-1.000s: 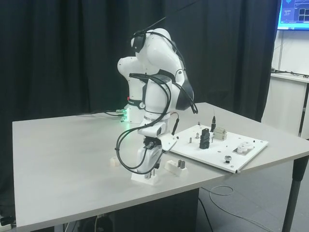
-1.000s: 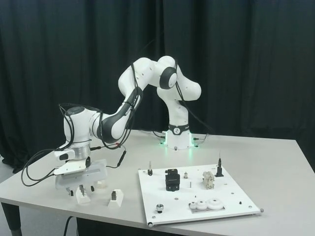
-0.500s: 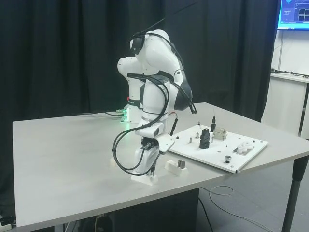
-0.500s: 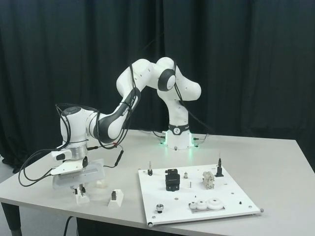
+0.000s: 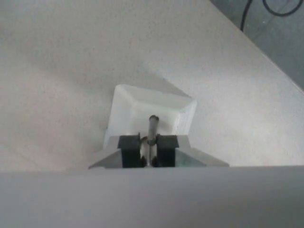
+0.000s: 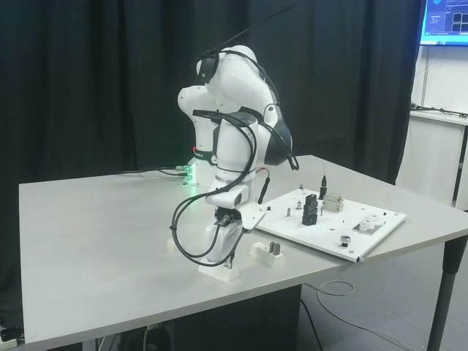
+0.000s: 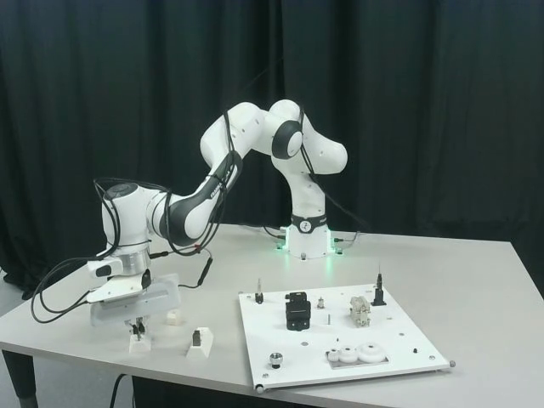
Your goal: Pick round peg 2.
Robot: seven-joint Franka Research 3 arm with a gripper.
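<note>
The white arm (image 7: 223, 174) bends low over the grey table (image 6: 95, 227), its gripper (image 5: 149, 151) pointing down above a white holder (image 5: 148, 110) near the table's front edge. Only the wrist view shows the black fingers (image 5: 128, 151) pinching round peg 2 (image 5: 152, 131), upright, at the holder's six o'clock
</note>
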